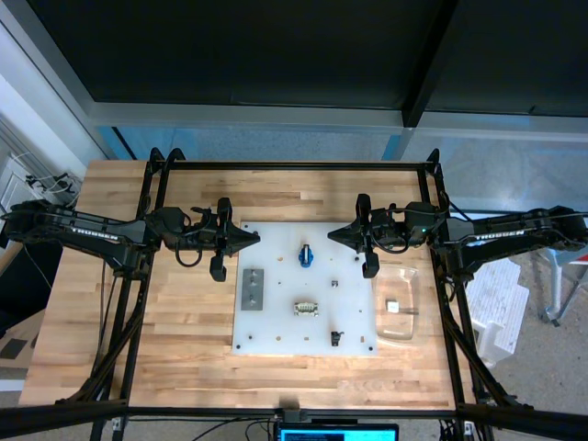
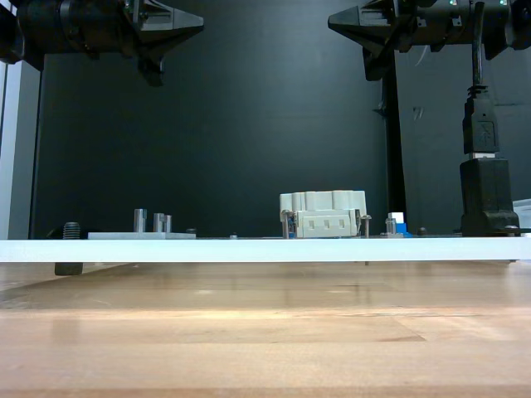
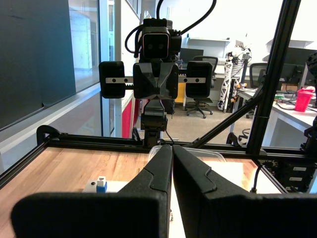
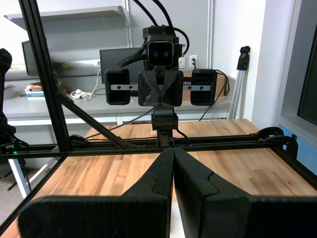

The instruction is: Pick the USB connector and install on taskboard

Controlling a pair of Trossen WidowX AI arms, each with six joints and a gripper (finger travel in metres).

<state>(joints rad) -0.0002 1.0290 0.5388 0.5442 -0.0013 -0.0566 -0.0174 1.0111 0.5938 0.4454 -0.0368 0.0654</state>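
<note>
You see the taskboard [image 1: 276, 326], a flat white square, lying in the middle of the frame. On it sit a grey block [image 1: 253, 288] at the left, a blue part [image 1: 305, 255] at the back, a metal connector [image 1: 306, 309] in the middle and a black socket [image 2: 489, 203] at the front right. The USB connector [image 2: 481, 124] stands straight up in that socket, with its silvery end just showing. The left gripper [image 1: 255, 237] and right gripper [image 1: 331, 232] hang over the board's back edge, fingers pressed together.
</note>
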